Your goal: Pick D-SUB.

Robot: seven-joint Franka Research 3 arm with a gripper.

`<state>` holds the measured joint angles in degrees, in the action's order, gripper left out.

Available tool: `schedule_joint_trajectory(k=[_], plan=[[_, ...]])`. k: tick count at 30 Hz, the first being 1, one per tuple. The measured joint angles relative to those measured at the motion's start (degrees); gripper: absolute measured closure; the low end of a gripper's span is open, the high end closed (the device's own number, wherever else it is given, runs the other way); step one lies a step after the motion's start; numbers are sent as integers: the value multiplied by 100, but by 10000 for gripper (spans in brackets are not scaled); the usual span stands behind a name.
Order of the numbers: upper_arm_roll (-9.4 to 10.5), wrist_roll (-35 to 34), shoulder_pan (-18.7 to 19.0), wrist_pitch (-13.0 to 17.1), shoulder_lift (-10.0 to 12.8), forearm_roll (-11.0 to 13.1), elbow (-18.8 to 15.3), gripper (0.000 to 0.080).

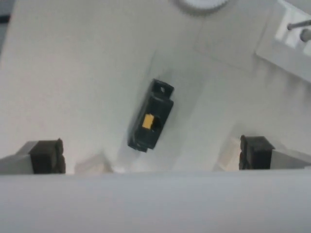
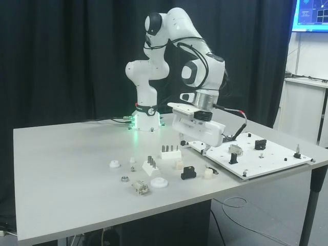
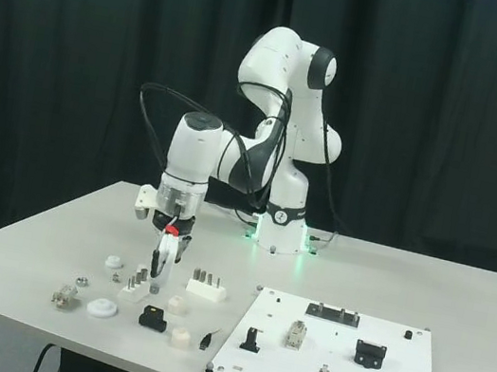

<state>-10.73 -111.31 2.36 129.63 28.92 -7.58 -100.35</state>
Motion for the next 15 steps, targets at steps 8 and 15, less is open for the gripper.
schedule_joint_trajectory(k=[8,15], plan=[[-26,233,-23,517,-100,-276,-284,3],[-25,943,-48,590,-105,-329,-318,3]])
